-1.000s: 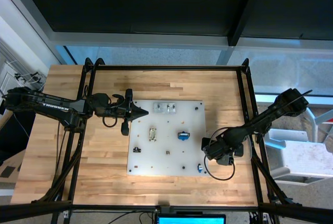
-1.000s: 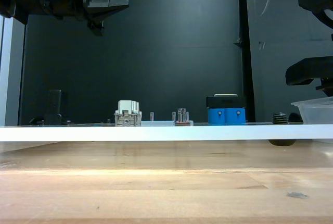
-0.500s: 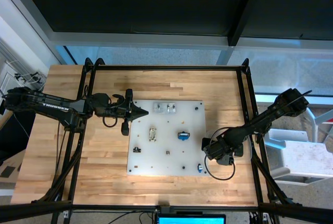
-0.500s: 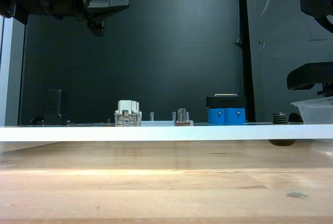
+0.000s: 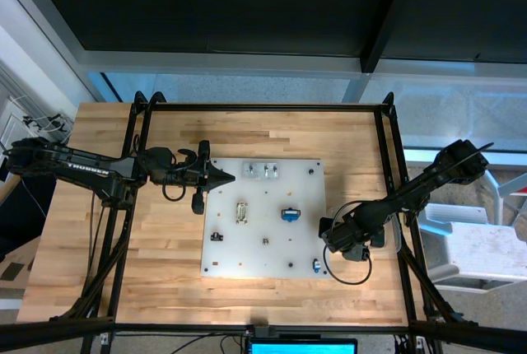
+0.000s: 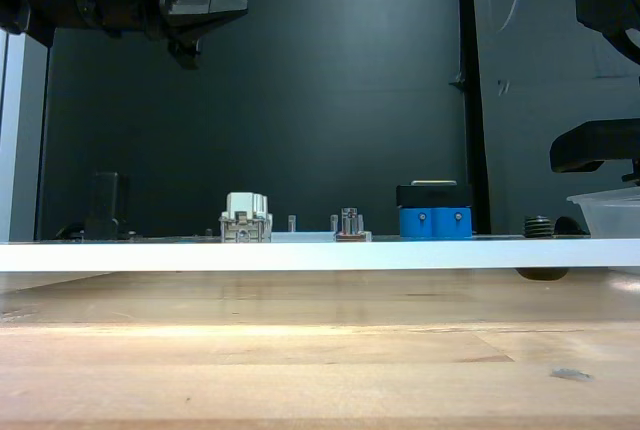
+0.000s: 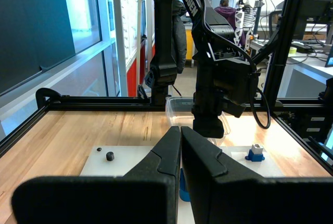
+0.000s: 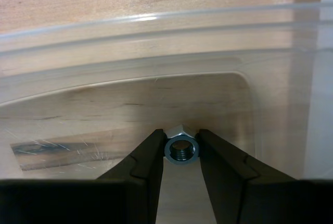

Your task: Pick the M12 fastener and fasten on the M12 threads

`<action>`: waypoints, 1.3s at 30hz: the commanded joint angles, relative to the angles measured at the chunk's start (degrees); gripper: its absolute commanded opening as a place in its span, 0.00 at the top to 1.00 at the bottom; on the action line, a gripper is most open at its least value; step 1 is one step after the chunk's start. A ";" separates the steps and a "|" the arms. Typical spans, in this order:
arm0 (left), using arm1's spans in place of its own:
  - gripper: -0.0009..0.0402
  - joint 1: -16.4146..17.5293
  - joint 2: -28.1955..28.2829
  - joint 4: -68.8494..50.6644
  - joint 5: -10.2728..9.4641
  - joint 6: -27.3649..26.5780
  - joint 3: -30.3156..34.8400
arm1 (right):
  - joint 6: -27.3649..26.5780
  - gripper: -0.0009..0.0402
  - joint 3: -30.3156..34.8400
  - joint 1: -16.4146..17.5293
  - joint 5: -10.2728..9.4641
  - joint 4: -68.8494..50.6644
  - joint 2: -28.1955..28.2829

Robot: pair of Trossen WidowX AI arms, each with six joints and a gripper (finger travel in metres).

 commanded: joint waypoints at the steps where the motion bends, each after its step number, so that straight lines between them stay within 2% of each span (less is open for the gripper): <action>1: 0.98 0.00 0.02 0.02 0.00 0.00 0.00 | 0.07 0.83 0.04 0.02 -0.02 0.04 -0.02; 12: 0.98 0.00 0.02 0.02 0.00 0.00 0.00 | 0.90 0.91 2.67 -0.02 0.09 -3.56 -1.79; 17: 0.98 0.00 0.02 0.02 0.02 0.00 0.00 | 0.90 0.91 7.08 -0.02 0.09 -9.79 -2.62; 25: 0.98 0.02 0.02 0.02 0.02 0.00 0.00 | 0.22 0.91 17.64 0.13 0.11 -18.34 -1.66; 31: 0.98 0.02 0.02 0.02 0.02 0.00 0.00 | -1.31 0.91 26.08 0.17 0.17 -22.69 3.48; 39: 0.98 0.02 0.02 0.02 0.02 0.00 0.00 | -2.54 0.91 38.42 0.39 0.20 -25.64 13.60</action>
